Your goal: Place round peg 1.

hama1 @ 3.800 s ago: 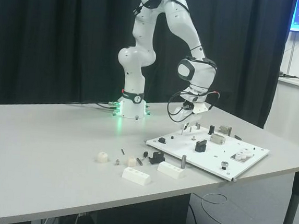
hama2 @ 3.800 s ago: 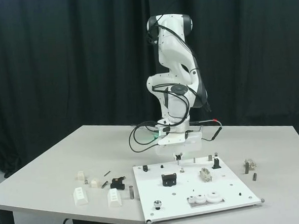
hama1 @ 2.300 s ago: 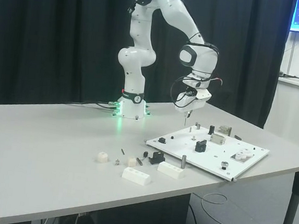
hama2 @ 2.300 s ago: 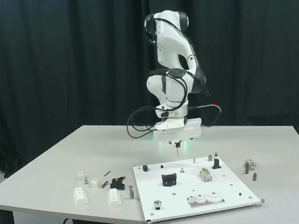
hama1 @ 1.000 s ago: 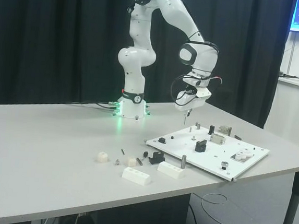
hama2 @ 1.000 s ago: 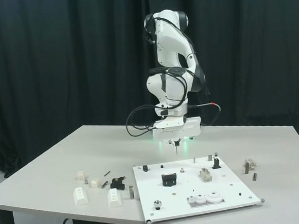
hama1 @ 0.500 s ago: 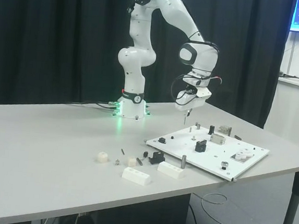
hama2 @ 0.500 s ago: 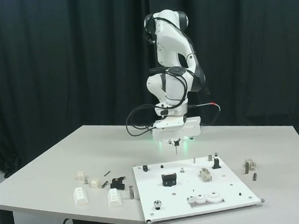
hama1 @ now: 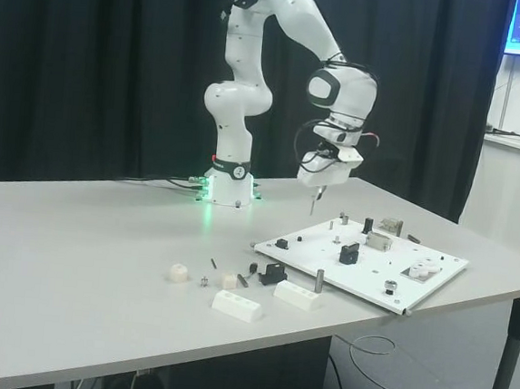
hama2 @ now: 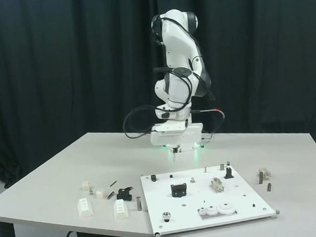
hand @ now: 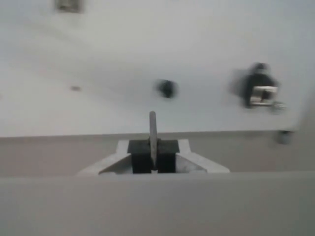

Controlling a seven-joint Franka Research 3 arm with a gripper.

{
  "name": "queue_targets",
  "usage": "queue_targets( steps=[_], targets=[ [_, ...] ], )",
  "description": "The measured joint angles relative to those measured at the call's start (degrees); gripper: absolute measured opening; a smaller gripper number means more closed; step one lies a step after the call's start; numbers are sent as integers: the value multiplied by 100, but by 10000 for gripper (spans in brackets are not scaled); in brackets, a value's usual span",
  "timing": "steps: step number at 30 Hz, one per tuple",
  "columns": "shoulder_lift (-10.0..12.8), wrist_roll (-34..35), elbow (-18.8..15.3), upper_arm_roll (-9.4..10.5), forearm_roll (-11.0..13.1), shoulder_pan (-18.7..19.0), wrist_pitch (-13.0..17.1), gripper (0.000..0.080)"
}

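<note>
Wrist view: the pincer [hand: 153, 158] is clamped on a thin round peg [hand: 152, 132], held above the edge of the white board [hand: 123, 59]; the peg is not yet seated.

First room view: the peg [hama1: 312, 202] hangs clear of the board [hama1: 436, 260] on the grey counter [hama1: 83, 243]. Insertion remains.

Second room view: loose parts lie beside the board [hama2: 158, 204]; black curtains [hama2: 63, 65] stand behind.
</note>
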Motion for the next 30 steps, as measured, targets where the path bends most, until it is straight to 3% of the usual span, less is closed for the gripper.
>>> queue_targets(
  steps=[5,12,20,30],
  targets=[
    [-20,-275,97,-1,-412,-365,-14,22],
    [-5,-919,222,-2,-701,-993,126,22],
    [185,-1757,349,-4,-782,-1759,700,22],
    [759,-2559,638,-31,-769,-2470,1486,22]
  ],
)
